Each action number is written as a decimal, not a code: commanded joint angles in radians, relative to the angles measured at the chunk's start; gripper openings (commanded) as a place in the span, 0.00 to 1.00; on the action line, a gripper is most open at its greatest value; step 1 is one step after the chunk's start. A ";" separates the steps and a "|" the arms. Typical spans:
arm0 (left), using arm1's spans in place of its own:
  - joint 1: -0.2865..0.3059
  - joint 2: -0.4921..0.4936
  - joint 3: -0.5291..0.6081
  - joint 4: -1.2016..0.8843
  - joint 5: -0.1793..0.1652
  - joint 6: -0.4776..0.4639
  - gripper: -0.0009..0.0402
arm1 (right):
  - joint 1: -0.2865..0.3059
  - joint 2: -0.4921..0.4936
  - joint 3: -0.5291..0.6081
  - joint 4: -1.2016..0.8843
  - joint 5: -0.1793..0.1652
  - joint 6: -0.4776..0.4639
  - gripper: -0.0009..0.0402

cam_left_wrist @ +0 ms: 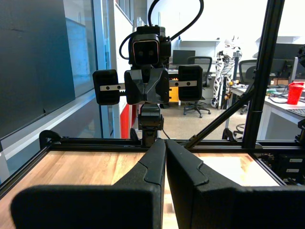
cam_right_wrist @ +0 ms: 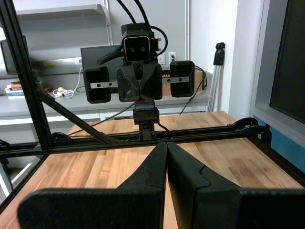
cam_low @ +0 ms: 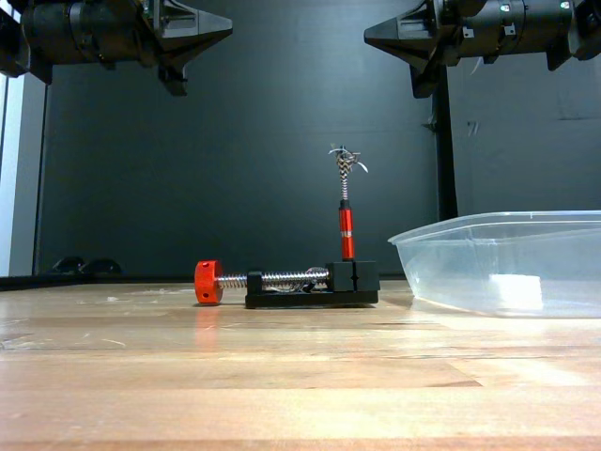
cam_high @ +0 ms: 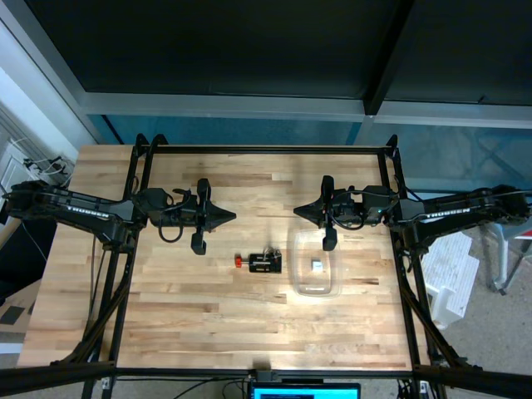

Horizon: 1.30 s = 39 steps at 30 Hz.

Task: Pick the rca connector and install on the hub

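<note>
The red connector (cam_low: 346,232) stands upright on the black vise (cam_low: 313,282), its braided cable (cam_low: 346,173) rising free above it with nothing holding it. In the high view the vise (cam_high: 266,264) lies mid-table, its red knob (cam_high: 237,261) pointing left. Only the white block (cam_high: 317,265) shows in the clear tray (cam_high: 316,290). My left gripper (cam_high: 231,216) hovers high over the table left of centre, shut and empty; its fingertips (cam_left_wrist: 165,149) meet. At the same height, above the tray's far end, my right gripper (cam_high: 298,211) is shut on nothing, fingertips (cam_right_wrist: 167,149) together.
A black frame rail (cam_high: 266,150) runs along the table's far edge, with struts down both sides. A screen (cam_high: 305,391) sits at the near edge. The tray wall (cam_low: 470,254) stands just right of the vise in the low view.
</note>
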 commanded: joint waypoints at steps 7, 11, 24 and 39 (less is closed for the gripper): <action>0.000 0.000 0.000 0.000 0.000 0.000 0.02 | 0.000 0.001 0.001 -0.001 0.000 0.000 0.02; 0.000 0.000 0.000 0.000 0.000 0.000 0.02 | 0.000 0.001 0.001 -0.001 0.000 0.000 0.02; 0.000 0.000 0.000 0.000 0.000 0.000 0.02 | 0.000 0.001 0.001 -0.002 0.000 0.000 0.02; 0.000 0.000 0.000 0.000 0.000 0.000 0.02 | 0.000 0.001 0.001 -0.022 0.000 0.000 0.02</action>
